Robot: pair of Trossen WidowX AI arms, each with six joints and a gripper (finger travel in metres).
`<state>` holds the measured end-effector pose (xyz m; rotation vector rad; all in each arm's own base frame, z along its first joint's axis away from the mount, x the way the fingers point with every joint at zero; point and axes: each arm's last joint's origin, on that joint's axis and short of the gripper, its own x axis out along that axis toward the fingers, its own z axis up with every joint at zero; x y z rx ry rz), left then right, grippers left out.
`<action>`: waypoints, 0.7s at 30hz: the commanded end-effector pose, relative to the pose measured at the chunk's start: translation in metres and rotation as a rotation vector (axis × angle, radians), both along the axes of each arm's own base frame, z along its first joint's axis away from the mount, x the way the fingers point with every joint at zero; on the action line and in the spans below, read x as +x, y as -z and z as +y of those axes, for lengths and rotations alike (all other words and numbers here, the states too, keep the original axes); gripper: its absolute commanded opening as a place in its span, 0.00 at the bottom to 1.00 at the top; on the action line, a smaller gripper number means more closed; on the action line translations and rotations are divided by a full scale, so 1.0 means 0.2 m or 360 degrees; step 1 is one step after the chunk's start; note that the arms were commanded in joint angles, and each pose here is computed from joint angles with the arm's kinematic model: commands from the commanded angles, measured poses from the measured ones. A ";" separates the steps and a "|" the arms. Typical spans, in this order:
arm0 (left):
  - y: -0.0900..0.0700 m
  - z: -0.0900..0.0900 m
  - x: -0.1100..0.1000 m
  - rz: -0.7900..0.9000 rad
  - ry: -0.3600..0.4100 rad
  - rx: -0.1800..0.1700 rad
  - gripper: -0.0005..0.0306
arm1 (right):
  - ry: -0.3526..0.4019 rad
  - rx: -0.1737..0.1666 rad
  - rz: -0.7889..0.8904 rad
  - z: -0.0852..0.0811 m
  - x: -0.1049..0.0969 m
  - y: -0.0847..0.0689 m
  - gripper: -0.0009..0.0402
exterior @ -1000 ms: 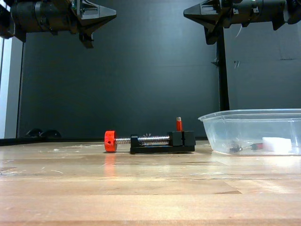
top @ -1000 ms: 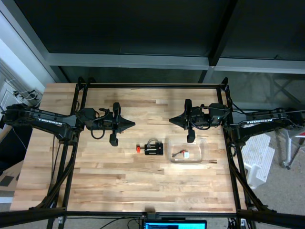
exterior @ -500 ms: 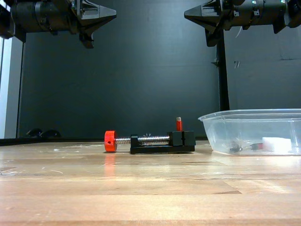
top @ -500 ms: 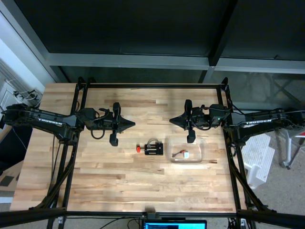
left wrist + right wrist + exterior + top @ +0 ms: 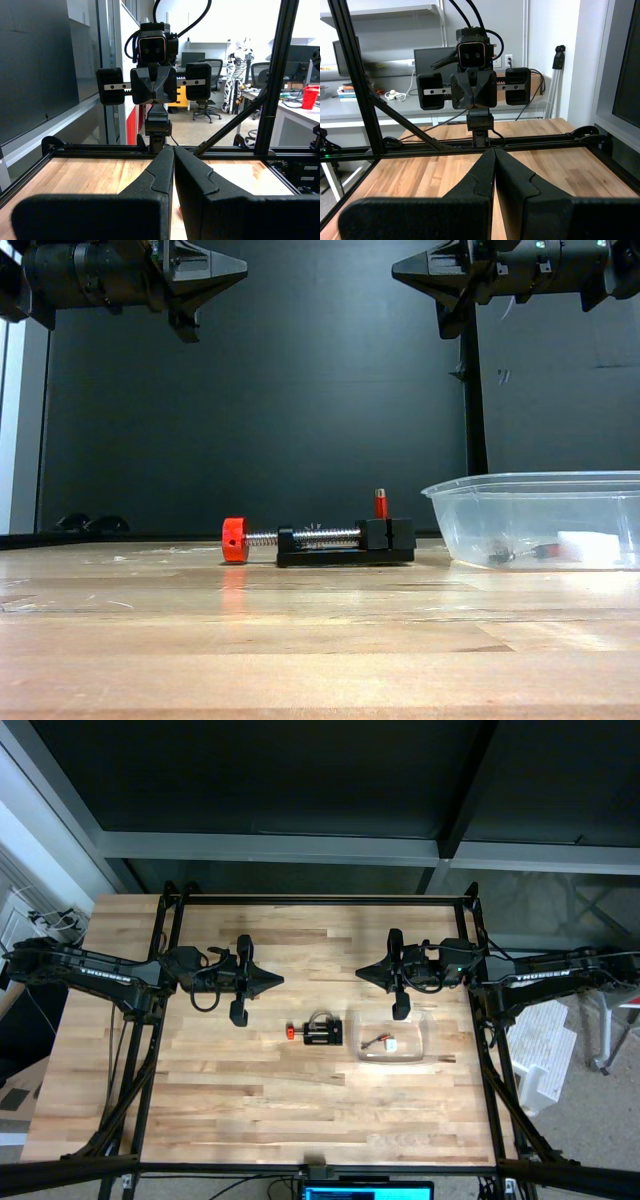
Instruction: Remove the RCA connector from the receptacle and place in the container
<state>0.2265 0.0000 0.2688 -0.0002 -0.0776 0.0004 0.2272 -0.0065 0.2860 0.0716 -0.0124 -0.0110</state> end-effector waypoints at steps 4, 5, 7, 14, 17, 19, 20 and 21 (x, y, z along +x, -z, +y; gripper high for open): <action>0.00 0.00 0.00 -0.0001 -0.0001 0.0001 0.02 | -0.0001 -0.0002 0.0004 0.00 0.00 0.00 0.02; 0.00 0.00 0.00 -0.0001 0.0000 0.0001 0.02 | 0.0000 -0.0002 0.0008 0.00 0.00 0.00 0.02; 0.00 0.00 0.00 -0.0001 0.0000 0.0001 0.02 | 0.0000 -0.0001 0.0021 0.00 0.00 0.01 0.02; 0.00 0.00 0.00 -0.0001 0.0000 0.0001 0.02 | -0.0001 -0.0001 0.0039 0.00 0.00 0.01 0.02; 0.00 0.00 0.00 -0.0001 0.0000 0.0001 0.02 | -0.0001 -0.0001 0.0040 0.00 0.00 0.01 0.02; 0.00 0.00 0.00 -0.0001 -0.0001 0.0001 0.02 | -0.0001 -0.0001 0.0039 0.00 0.00 0.01 0.02; 0.00 0.00 0.00 -0.0001 -0.0001 0.0001 0.02 | -0.0001 -0.0001 0.0039 0.00 0.00 0.01 0.02; 0.00 0.00 0.00 -0.0001 0.0000 0.0001 0.02 | -0.0001 -0.0001 0.0039 0.00 0.00 0.01 0.02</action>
